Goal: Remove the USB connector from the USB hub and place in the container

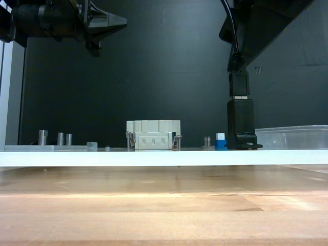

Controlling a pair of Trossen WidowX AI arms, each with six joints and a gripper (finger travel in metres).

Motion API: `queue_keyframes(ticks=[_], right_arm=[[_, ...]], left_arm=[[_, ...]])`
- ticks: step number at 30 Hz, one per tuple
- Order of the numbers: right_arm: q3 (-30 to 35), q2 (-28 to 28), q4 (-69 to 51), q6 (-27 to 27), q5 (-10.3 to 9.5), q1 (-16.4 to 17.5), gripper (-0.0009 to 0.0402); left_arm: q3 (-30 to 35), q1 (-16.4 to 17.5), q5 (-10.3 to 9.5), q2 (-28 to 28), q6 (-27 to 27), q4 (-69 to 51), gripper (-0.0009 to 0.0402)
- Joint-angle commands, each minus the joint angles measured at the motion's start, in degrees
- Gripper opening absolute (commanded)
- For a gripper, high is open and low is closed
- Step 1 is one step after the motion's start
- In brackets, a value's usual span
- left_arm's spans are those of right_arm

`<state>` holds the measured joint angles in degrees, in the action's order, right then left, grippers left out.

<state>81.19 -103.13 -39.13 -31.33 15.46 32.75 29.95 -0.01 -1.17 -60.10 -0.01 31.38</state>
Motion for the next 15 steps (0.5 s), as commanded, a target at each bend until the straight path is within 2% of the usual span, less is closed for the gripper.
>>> queue_keyframes(ticks=[1,7,9,15], right_arm=[[0.0,-0.5,0.4,-0.3,-0.02,-0.1,0.0169],[-0.1,-0.5,-0.1,-1.4,0.39,-0.4,0.0157],[-0.1,-0.5,-1.0,-1.6,1.55,-0.5,0.014],[0.0,-1.2,-0.4,-1.7,1.42,-0.5,0.0074]], left_arm=[[0.0,0.0,0.02,0.0,0.0,0.0,0.0001],[0.0,0.0,0.02,0.0,0.0,0.0,0.0001],[0.0,0.0,0.0,0.0,0.0,0.0,0.0001],[0.0,0.0,0.02,0.0,0.0,0.0,0.0001]])
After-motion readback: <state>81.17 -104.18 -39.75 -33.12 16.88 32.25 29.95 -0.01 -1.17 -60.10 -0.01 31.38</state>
